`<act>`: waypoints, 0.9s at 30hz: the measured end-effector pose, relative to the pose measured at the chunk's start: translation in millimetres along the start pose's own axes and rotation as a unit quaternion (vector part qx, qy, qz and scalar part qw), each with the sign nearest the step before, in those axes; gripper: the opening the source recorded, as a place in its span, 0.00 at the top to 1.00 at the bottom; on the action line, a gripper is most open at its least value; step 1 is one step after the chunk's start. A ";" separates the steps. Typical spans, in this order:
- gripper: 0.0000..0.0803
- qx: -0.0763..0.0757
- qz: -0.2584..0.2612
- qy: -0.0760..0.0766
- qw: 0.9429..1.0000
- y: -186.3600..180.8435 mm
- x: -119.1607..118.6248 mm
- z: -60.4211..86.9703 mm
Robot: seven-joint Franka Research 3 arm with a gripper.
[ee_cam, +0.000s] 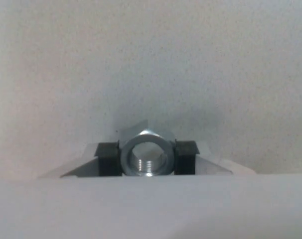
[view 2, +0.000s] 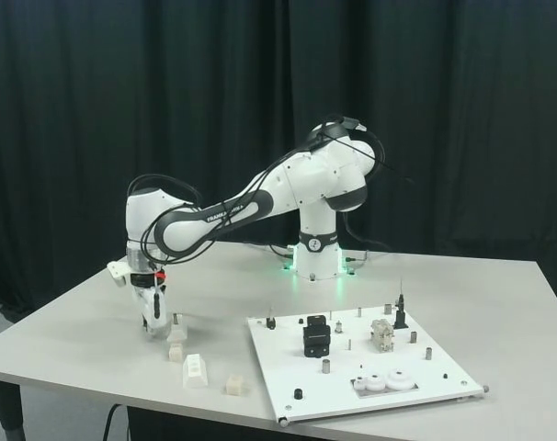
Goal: Insert bolt 4.
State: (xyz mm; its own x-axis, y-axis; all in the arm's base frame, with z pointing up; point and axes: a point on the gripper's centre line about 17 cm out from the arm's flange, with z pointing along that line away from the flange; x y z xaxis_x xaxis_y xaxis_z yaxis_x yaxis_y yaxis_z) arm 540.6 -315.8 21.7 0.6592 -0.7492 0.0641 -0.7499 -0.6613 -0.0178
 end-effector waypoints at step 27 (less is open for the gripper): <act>0.72 -0.001 -0.003 0.007 1.000 3.8 6.2 -8.9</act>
State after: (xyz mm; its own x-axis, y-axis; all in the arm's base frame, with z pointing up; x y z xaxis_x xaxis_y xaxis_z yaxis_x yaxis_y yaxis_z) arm 541.3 -322.7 30.9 0.6622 -0.7452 0.0785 -0.7466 -0.6651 -0.0152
